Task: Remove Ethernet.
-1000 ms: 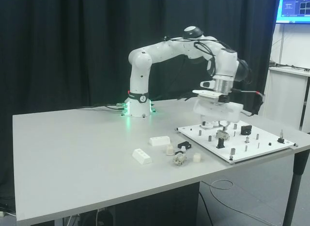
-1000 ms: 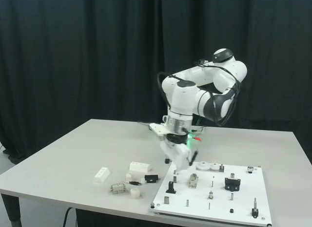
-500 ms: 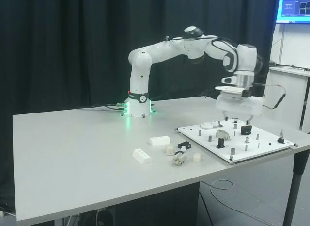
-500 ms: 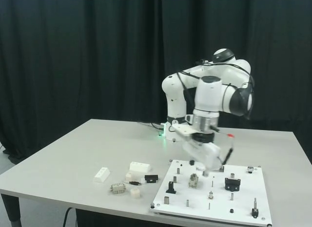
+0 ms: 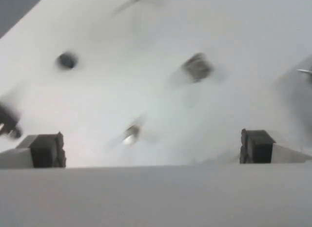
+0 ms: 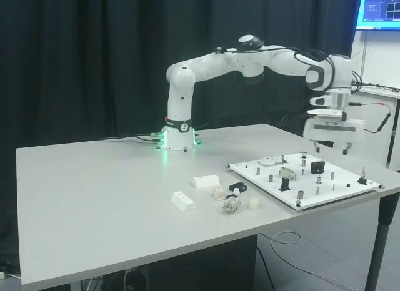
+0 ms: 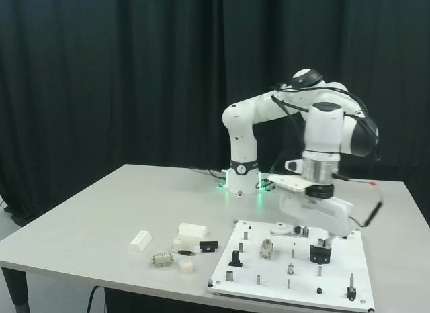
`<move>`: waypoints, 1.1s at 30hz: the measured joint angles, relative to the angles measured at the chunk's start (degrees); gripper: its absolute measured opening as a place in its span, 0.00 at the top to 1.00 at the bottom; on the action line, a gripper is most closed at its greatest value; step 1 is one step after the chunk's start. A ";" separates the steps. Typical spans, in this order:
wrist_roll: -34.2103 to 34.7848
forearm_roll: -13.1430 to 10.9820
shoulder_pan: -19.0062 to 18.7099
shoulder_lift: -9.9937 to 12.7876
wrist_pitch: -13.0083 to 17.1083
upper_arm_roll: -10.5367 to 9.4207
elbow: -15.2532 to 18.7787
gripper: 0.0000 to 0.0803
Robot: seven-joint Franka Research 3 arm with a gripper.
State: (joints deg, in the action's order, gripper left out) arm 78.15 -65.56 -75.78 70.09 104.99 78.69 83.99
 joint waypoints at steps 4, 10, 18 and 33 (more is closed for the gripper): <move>-3.34 0.43 1.72 0.30 0.01 -1.52 -4.04 0.00; -6.81 0.84 4.68 0.85 0.05 -3.94 -9.81 0.00; -14.21 0.90 8.45 1.14 0.48 -7.51 -15.78 0.00; -17.51 1.96 10.92 1.70 2.33 -12.27 -20.89 0.00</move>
